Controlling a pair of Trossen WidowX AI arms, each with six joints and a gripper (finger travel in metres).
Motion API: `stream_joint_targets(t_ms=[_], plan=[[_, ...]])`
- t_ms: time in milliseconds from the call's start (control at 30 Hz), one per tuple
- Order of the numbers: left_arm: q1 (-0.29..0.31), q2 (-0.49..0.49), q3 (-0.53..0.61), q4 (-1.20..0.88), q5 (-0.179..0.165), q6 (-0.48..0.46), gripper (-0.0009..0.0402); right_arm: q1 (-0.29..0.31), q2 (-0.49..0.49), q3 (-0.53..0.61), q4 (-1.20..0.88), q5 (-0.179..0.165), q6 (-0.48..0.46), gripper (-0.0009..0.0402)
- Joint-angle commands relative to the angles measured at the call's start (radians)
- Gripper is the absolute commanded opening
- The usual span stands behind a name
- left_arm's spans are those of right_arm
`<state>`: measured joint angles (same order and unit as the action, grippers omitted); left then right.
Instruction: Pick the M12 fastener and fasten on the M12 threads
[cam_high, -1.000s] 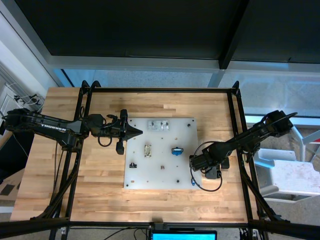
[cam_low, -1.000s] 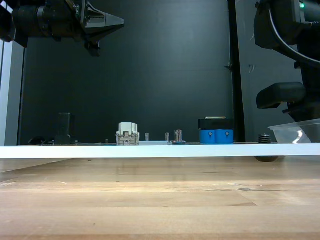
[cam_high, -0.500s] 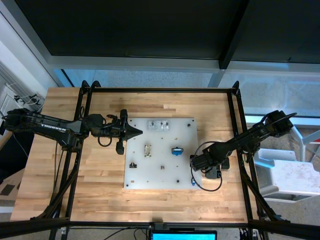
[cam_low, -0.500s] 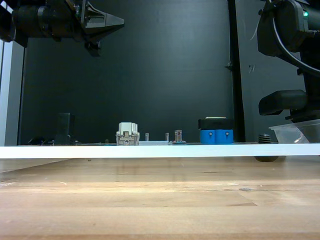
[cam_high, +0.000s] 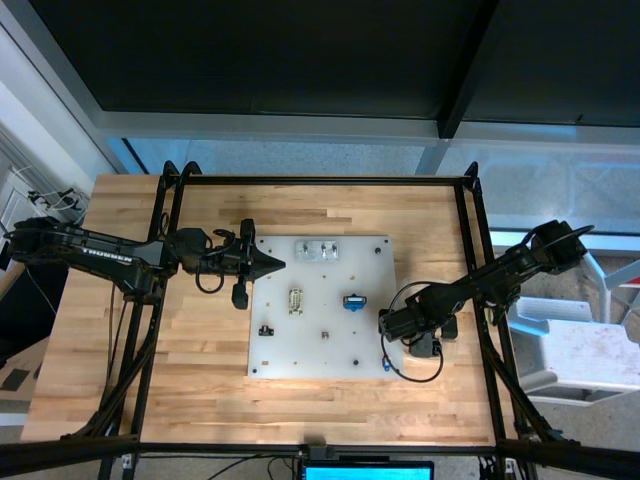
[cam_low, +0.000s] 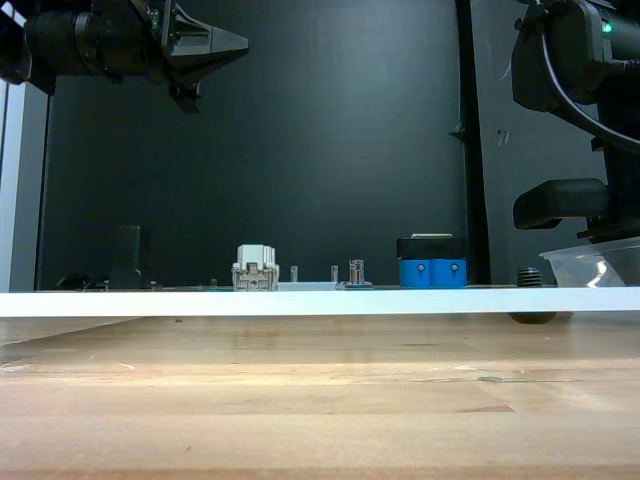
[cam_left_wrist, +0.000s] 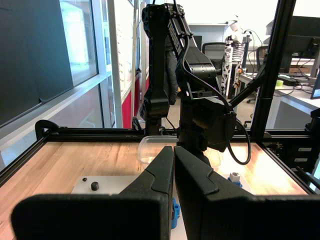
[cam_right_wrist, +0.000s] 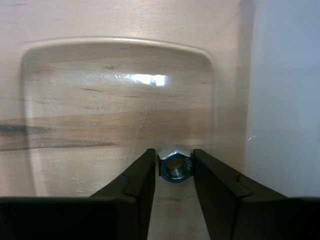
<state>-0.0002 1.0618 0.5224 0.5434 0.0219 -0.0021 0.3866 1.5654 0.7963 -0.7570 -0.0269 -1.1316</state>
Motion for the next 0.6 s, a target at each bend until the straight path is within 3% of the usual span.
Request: stream_joint_targets(t_ms=[33, 333, 600], plan=[[0.000, 0.000, 0.000, 0.000, 0.000, 0.000, 0.0000, 0.000, 0.002, -0.001, 0.001, 0.000, 0.001, 0.0071], [0.000, 0.000, 0.000, 0.000, 0.000, 0.000, 0.0000, 0.000, -0.013, 0.002, -0.005, 0.000, 0.001, 0.0043], [0.000, 0.000, 0.000, 0.000, 0.000, 0.000, 0.0000, 0.000, -0.066, 0.084, -0.131, 0.008, 0.002, 0.0044]])
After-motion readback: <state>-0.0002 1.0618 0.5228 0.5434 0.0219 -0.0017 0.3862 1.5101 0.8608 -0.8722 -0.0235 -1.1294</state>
